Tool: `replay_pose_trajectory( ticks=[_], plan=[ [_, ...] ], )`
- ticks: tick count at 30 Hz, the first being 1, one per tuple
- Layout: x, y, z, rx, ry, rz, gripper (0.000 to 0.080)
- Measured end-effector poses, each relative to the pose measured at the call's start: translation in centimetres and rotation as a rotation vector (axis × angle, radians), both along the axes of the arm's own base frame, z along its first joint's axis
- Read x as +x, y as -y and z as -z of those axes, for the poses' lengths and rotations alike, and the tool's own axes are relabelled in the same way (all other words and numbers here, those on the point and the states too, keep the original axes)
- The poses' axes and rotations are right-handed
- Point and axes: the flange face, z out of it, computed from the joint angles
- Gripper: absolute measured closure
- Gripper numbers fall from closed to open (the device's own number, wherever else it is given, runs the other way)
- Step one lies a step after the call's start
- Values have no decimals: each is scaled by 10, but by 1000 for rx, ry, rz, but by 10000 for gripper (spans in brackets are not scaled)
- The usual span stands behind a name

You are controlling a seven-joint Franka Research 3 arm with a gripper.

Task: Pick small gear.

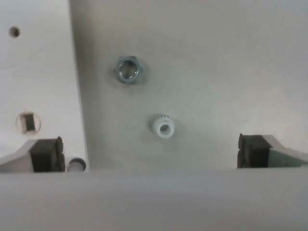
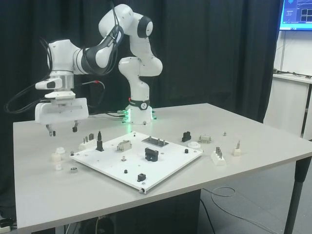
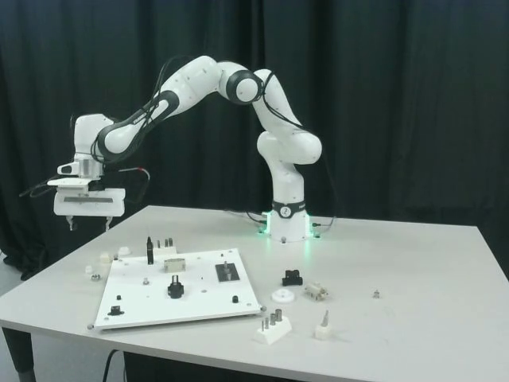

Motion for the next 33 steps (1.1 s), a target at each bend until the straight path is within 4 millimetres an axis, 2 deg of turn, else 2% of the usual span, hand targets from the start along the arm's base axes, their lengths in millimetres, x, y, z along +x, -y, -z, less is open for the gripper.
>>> replay_pose_trajectory(
  ticks=[14, 33],
  plan=[
    [7, 17, 44, 88, -46, 240, 3],
    [17, 38, 87, 104, -87, 297, 3]
  ],
)
